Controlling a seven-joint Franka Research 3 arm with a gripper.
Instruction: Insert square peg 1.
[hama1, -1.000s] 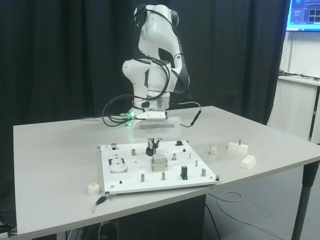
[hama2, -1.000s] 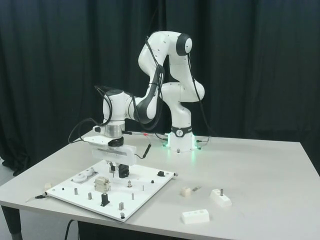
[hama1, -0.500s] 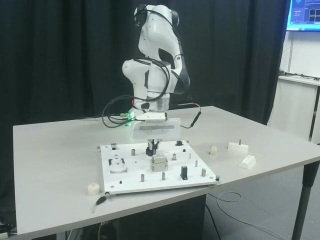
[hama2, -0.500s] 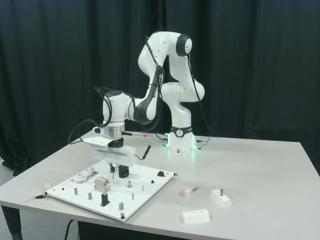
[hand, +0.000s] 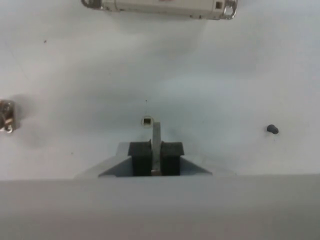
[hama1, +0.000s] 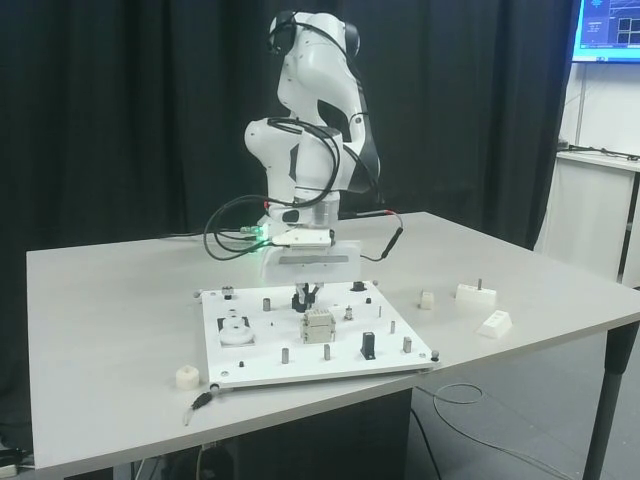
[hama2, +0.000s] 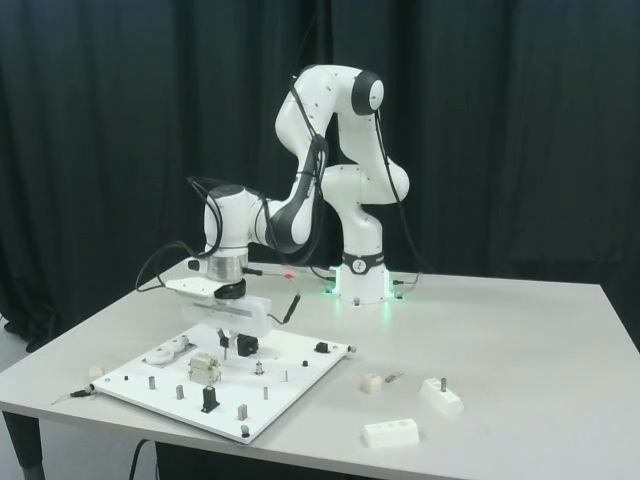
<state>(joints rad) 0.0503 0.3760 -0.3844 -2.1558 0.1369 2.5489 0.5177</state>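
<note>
My gripper (hand: 156, 151) is shut on square peg 1 (hand: 156, 134), a thin grey bar that sticks out past the black fingers (hand: 140, 158). The peg's tip hangs just beside a small square hole (hand: 147, 120) in the white board (hand: 225, 85); I cannot tell whether they touch. In the first room view the gripper (hama1: 303, 297) stands low over the middle of the board (hama1: 250, 365). The second room view shows the gripper (hama2: 226, 346) above the board (hama2: 290, 395), with the peg too small to make out.
Close to the gripper on the board stand a white-grey block (hama1: 318, 326), several short pegs, a black clip (hama1: 368, 344) and a white round part (hama1: 235, 330). Loose white pieces (hama1: 477, 293) lie on the grey table to the right, and a small white piece (hama1: 186, 377) sits off the board's front left corner.
The hand has shifted slightly away from the first room camera and a little lower over the board. The peg stays in its grip.
</note>
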